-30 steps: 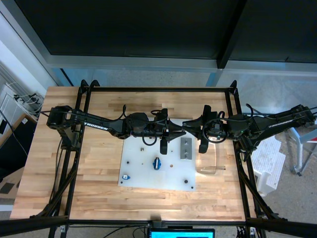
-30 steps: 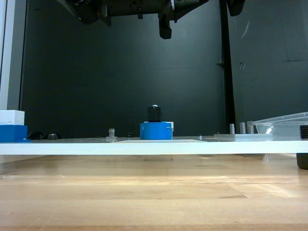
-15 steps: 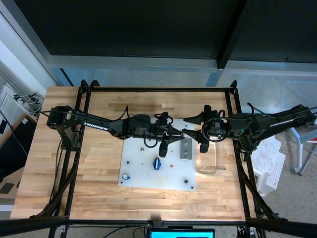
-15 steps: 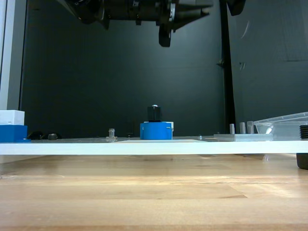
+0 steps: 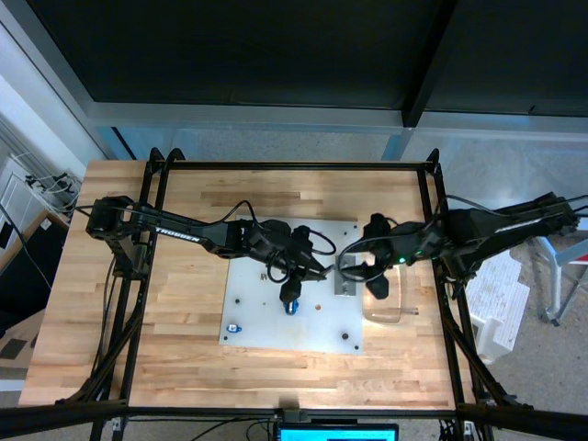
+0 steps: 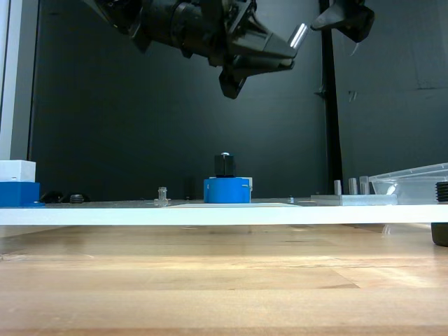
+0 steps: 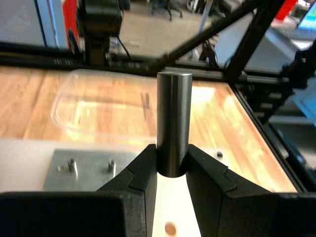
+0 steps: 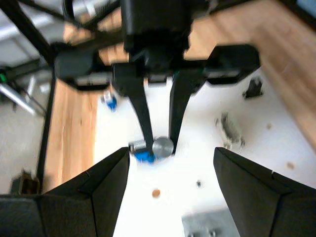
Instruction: Pick the 16mm cylinder and install on the taskboard
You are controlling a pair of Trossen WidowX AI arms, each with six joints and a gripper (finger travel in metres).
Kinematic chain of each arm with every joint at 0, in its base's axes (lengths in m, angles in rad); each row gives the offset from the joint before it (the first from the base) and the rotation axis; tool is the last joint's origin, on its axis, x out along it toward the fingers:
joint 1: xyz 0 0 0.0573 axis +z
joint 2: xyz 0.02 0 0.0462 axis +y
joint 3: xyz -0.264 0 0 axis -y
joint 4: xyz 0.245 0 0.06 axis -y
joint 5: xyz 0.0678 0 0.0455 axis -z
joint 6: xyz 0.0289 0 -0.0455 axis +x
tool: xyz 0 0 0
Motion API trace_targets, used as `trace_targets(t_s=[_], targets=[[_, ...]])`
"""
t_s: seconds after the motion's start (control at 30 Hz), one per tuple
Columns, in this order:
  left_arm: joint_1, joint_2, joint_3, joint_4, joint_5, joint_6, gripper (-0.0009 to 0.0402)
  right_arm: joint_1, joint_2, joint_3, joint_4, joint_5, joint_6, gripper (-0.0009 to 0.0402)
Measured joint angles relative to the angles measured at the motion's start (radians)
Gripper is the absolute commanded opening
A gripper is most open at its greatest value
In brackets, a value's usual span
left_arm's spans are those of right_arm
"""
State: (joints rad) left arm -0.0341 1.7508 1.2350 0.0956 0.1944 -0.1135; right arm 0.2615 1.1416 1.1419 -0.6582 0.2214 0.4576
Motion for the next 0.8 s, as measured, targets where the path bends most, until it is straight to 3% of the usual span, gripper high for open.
trace_targets(t_s=[0.4, 0.63, 0.8], targets=[[-0.001, -0.002, 0.0, -0.061, 0.028, 0.029, 0.0001, -0.001, 0.18, 0.065, -0.056, -0.05, -0.054, 0.0238], [-0.001, -0.002, 0.0, -0.075, 0.029, 0.032, 0.0001, -0.002, 0.209, 0.065, -0.01, -0.049, -0.068, 0.0237], [-0.001, -0.002, 0.0, -0.089, 0.028, 0.034, 0.0001, -0.003, 0.209, 0.065, -0.003, -0.032, -0.074, 0.0215]])
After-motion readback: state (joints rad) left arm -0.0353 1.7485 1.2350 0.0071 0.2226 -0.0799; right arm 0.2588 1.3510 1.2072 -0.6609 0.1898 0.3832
